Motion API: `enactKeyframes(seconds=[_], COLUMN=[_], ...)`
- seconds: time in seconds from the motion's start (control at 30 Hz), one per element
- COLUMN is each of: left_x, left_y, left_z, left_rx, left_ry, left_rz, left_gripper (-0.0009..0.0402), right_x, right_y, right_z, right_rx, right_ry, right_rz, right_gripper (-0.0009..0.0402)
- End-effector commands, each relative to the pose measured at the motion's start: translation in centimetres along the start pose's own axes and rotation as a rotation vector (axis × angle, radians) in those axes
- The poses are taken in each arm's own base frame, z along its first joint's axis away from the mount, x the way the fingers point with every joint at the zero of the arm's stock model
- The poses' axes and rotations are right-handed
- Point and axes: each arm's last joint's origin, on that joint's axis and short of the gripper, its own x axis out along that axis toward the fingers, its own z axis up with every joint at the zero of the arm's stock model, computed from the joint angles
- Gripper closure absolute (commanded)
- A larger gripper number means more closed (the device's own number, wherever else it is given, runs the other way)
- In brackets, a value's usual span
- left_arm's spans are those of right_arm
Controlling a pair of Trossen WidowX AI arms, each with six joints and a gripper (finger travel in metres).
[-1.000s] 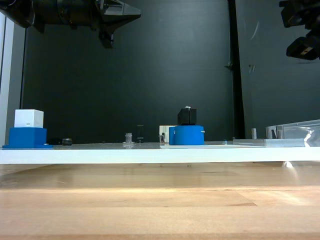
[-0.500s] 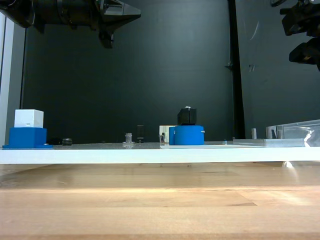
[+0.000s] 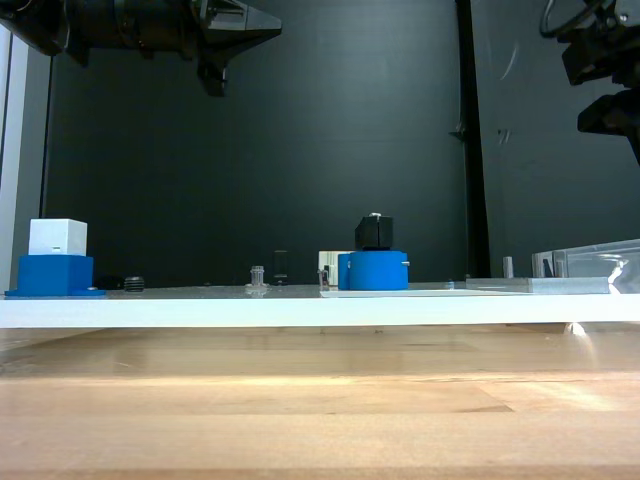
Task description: Pick the 16mm cylinder and install on the taskboard
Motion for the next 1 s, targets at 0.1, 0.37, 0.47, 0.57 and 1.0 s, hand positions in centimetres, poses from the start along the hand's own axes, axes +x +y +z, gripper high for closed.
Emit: enactKeyframes(seconds=[0.1,0.37,0.47,0.57,1.0], left_x=[0.0,0.0,0.0,0.0,0.0], left_y=[0.0,0.0,0.0,0.0,0.0], left_z=[0.0,0.0,0.0,0.0,0.0], left_rx=[0.0,0.0,0.0,0.0,0.0], left_ry=[0.0,0.0,0.0,0.0,0.0], left_rz=[0.0,0.0,0.0,0.0,0.0], left_gripper=[0.0393,0.0393,0.0393,0.0393,0.0393], right_x=[1.0,2.2,2.6,3.1,4.3], right_y=[0.1,0.3,0.3,0.4,0.5], right_z=[-0.2,-0.4,-0.5,-0.6,-0.9], right_rx=[-0.007,-0.018,-0.024,-0.031,-0.024], right_ry=[0.016,0.013,0.011,0.008,0.01], right_rz=[-0.004,0.008,0.011,0.014,0.015], right_gripper=[0.0232,0.0233,0.0233,0.0233,0.0232])
